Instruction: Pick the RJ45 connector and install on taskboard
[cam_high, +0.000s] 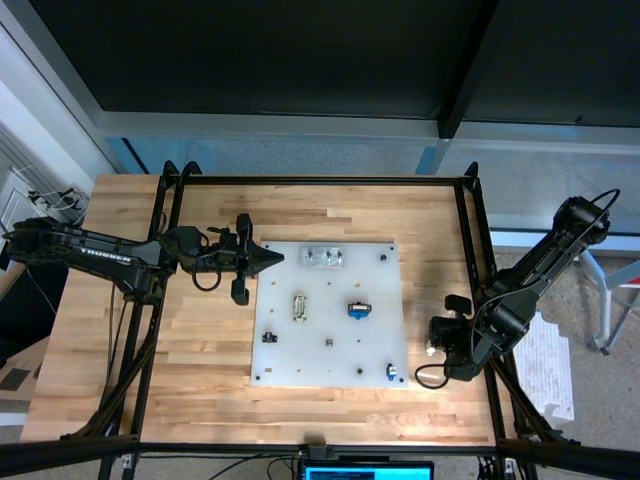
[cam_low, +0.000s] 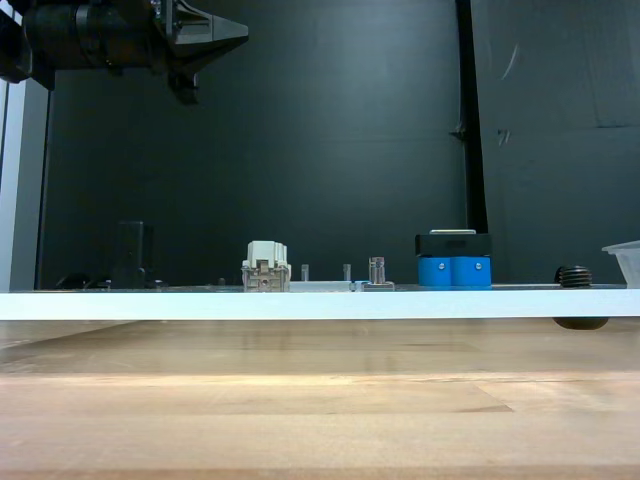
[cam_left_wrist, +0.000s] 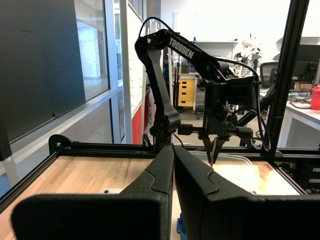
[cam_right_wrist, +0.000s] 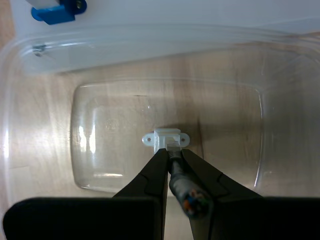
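Since the coming move has to carry the part out and across, what counts is how it sits in the right gripper (cam_right_wrist: 170, 151). Its jaws are drawn narrow and pinch the short grey cable stub of the white, two-eared plastic RJ45 connector (cam_right_wrist: 166, 138). The white body lies just ahead of the fingertips. The connector's long axis runs back between the jaws, in line with the gripper's own reach, and its ears spread crosswise along the closing line. Connector and jaws are down inside the clear plastic tray (cam_right_wrist: 150, 39), apparently on its floor.

The large flat white square taskboard (cam_high: 375, 290) lies beyond the tray wall ahead of the jaws, and a small blue component (cam_right_wrist: 52, 12) marks its near edge.

The left gripper (cam_high: 268, 258) hangs high above the board's opposite edge with its jaws closed on nothing, well apart from the connector. The right arm is plainly the nearer one.
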